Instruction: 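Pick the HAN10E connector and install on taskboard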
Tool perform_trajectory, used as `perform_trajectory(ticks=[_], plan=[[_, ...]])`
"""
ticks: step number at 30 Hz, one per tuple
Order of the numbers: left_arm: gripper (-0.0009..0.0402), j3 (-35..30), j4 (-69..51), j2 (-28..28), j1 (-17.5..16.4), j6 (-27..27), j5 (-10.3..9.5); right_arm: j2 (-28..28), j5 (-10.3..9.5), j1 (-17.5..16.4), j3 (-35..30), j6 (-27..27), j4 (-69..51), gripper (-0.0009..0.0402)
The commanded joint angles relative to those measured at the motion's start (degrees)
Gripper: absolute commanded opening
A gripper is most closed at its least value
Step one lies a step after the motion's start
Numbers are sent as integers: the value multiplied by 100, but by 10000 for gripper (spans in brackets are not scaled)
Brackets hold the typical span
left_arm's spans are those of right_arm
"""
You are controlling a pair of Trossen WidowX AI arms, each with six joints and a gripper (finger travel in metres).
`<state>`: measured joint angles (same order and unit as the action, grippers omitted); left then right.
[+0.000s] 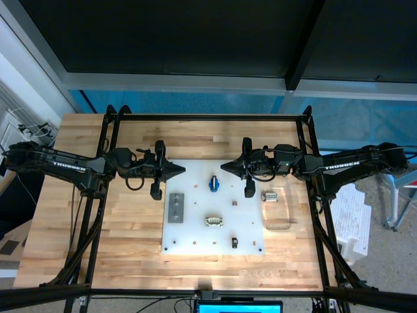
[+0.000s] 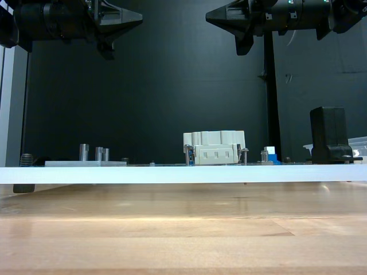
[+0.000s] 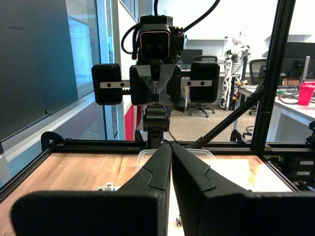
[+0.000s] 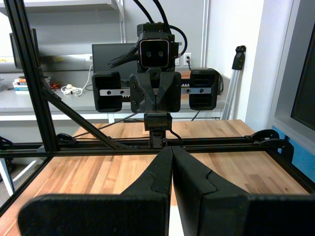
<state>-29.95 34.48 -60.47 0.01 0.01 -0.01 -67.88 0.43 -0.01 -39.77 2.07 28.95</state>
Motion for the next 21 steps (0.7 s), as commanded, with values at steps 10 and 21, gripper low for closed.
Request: perform_trajectory(ticks=[10,21], plan=[[1,0,0,-2,0,0,0,-2,2,-2,0,2,0,0],[1,0,0,-2,0,0,0,227,402,0,-313,37,-1364,0]])
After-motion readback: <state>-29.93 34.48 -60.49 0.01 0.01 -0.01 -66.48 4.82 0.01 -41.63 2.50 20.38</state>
